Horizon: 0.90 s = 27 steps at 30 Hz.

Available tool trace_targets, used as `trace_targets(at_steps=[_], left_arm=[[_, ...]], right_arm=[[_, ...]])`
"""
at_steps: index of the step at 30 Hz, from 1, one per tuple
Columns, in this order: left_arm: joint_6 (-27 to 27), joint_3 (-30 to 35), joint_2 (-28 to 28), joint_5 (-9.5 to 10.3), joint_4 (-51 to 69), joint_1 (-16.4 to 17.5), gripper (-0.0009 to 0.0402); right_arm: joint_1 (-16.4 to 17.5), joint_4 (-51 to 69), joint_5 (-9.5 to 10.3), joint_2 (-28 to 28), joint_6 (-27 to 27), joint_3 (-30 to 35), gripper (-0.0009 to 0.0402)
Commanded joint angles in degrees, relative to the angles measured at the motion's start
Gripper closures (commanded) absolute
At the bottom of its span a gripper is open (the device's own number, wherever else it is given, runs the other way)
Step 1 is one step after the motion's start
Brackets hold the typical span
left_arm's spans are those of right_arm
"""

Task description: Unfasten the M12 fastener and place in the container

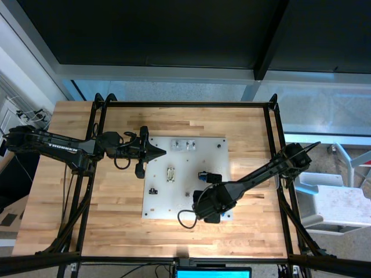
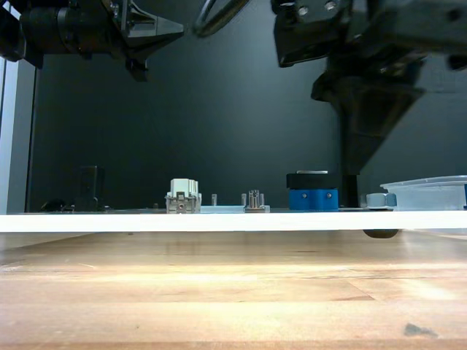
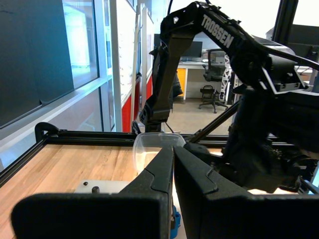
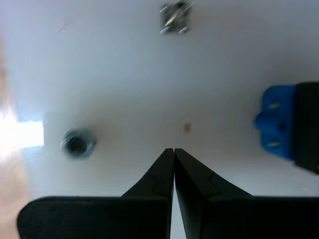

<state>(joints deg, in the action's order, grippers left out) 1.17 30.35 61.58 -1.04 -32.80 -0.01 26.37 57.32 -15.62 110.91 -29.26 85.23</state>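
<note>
White "TROSSEN" lettering on the right arm, fainter "TROSSEN" lettering on the left arm

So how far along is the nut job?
Nothing looks finished: the nut sits on the board, seemingly on its stud, not in the container. The right pincer, shut and empty, hovers beside it. The left pincer hangs shut over the board's left. Unscrewing and placing remain.

low view: the right edge cuts off the container; the top edge cuts off the left gripper, raised over the white board's far left edge. high view: the right gripper, down at the board's near right part, hides the stud there. right wrist view: the m12 nut is blurred; whether it sits on its stud cannot be told.
</note>
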Motion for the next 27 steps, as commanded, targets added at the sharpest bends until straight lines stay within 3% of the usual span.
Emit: trace_targets(at_steps=[1,6,8,10,27], left_arm=[[0.0,0.0,0.0,0.0,0.0,0.0,0.0393],[0.0,0.0,0.0,0.0,0.0,0.0,0.0393],[0.0,0.0,0.0,0.0,0.0,0.0,0.0393],[0.0,0.0,0.0,0.0,0.0,0.0,0.0393],[0.0,0.0,0.0,0.0,-0.1,0.0,0.0393]], right_arm=[[-0.1,0.0,4.7,-0.7,0.2,0.1,0.0393],[0.0,-1.7,14.49,-1.0,0.2,0.1,0.0393],[0.0,-3.2,19.28,-1.0,0.2,0.0,0.0393],[0.0,-4.5,21.68,-0.8,0.2,0.0,0.0393],[0.1,-12.4,20.94,1.0,0.3,-3.8,0.0393]])
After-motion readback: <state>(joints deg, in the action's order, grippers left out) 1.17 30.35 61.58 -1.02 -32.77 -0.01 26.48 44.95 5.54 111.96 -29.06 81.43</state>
